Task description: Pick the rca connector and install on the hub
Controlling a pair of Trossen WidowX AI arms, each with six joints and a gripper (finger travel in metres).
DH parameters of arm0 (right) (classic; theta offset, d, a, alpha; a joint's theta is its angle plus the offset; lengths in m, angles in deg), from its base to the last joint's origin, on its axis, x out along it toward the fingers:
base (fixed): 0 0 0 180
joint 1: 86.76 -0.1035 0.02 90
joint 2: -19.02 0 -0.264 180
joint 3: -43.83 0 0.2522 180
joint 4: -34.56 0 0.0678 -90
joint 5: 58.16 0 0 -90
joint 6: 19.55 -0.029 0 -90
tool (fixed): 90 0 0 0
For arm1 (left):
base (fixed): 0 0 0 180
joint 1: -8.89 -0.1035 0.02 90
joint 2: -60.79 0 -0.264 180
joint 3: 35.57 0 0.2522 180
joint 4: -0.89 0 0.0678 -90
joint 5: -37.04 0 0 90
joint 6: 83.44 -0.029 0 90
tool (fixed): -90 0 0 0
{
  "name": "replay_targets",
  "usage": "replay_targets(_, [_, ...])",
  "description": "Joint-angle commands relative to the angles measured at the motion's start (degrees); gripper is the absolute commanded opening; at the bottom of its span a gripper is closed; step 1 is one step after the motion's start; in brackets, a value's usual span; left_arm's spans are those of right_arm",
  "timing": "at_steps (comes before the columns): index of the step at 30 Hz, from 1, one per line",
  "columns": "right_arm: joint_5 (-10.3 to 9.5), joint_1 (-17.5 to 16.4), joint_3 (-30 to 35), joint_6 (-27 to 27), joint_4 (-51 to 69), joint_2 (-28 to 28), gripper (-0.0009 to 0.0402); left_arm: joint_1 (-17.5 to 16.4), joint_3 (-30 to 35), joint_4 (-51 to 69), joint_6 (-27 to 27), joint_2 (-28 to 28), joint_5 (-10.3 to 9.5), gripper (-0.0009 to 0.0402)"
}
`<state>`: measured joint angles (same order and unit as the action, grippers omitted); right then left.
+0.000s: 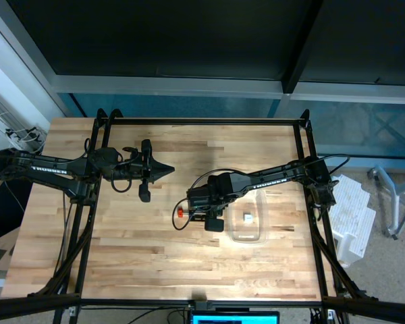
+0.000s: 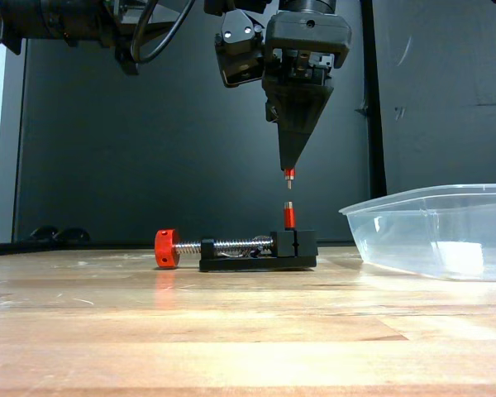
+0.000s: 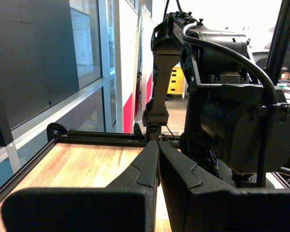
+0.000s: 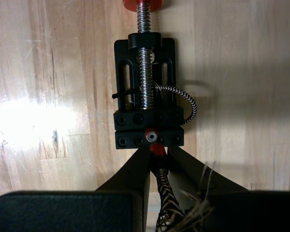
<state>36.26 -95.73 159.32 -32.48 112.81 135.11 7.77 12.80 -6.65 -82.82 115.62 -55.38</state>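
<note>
One plug, one socket, lined up! The right gripper [image 2: 289, 160] is clamped on the rca connector [image 2: 289, 174], tip down. It hangs straight above the red socket [image 2: 288, 217] on the hub [image 2: 260, 252], so a plain drop should seat it. There's a gap between them. The left gripper [image 3: 158, 145] sits well away, fingers pressed together, empty. Its arm [image 1: 50, 170] reads TROSSEN.

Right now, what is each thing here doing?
Right gripper: shut on the plug, above the black block.
Plug: held upright, not yet in the block.
Black block: flat on the table, red socket empty.
Left gripper: shut, empty, at the table's left side.
Tray: open, white cube inside.
</note>
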Motion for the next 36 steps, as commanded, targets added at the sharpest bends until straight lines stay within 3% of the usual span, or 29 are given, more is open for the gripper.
replay_targets(1, [0.02, -0.02, -0.46, -0.15, -0.59, -0.04, 0.0000, 0.00, 0.00, -0.02, 0.00, 0.02, 0.00, 0.0001])
replay_targets(36, [-0.22, -0.04, -4.52, -0.70, -5.18, -0.04, 0.0000, 0.00, 0.00, -0.02, 0.00, 0.02, 0.02, 0.0001])
